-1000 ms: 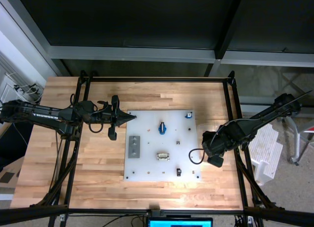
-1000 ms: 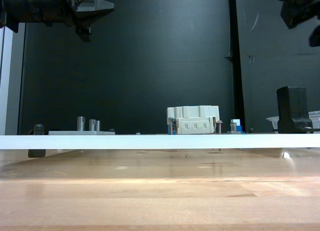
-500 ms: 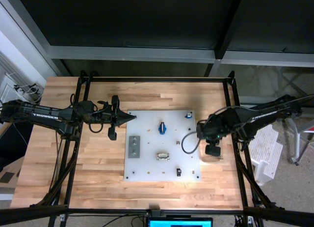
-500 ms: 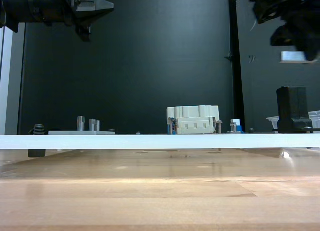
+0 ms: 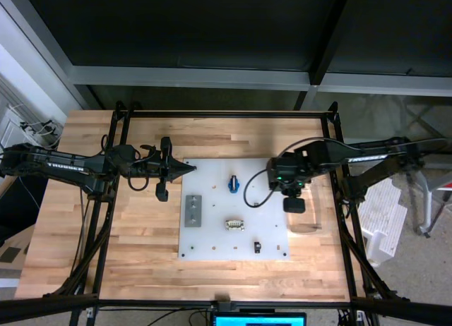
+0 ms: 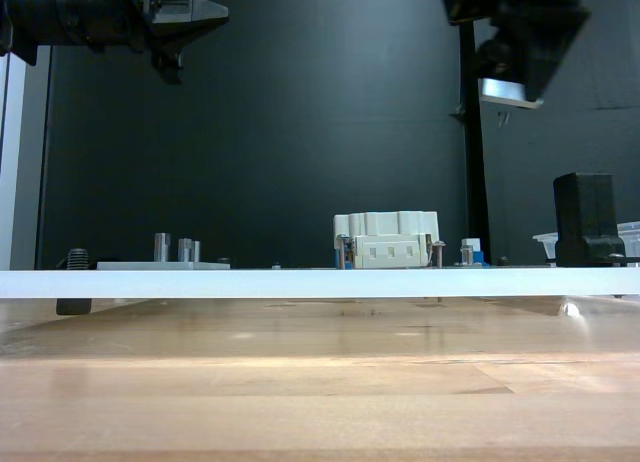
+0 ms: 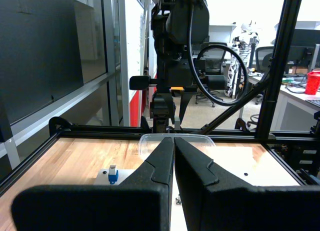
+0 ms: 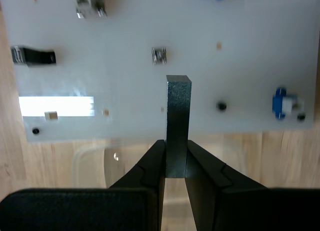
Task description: Pick the 16mm bar and install on taskboard
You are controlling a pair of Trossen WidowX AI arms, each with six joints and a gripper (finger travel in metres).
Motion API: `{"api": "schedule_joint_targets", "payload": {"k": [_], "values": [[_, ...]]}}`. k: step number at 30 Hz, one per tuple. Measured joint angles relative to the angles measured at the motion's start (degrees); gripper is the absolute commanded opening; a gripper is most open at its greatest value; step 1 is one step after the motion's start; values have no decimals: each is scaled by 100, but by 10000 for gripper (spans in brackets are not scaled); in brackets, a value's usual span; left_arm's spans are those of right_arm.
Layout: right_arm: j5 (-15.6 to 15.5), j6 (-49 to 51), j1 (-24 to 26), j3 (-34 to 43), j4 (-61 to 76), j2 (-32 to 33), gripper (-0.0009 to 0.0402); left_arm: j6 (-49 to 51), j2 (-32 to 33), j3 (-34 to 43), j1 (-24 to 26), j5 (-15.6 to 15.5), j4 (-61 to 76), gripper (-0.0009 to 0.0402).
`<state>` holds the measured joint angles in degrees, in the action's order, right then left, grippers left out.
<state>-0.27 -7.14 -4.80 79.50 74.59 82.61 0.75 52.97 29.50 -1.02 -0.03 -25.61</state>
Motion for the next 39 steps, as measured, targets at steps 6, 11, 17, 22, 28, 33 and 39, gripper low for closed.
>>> {"api": "schedule_joint_targets", "payload": {"k": [6,11,17,22,28,33,39], "values": [[7,267,170,793,9,595,0,0,0,0,0,0,-63,0],[-2,380,188,1405,87,1049,0,55,-2,-2,-2,-13,-7,0],[-4,476,219,2081,195,1609,0,225,2,0,4,221,203,16],[-138,542,262,2697,214,1969,0,470,2,0,13,221,584,47],[-138,614,308,3427,295,2374,0,632,17,0,15,216,761,84],[-146,621,341,3941,348,2708,0,713,234,4,15,192,745,112],[-249,621,402,4323,350,2968,0,734,734,195,17,129,723,137]]}}
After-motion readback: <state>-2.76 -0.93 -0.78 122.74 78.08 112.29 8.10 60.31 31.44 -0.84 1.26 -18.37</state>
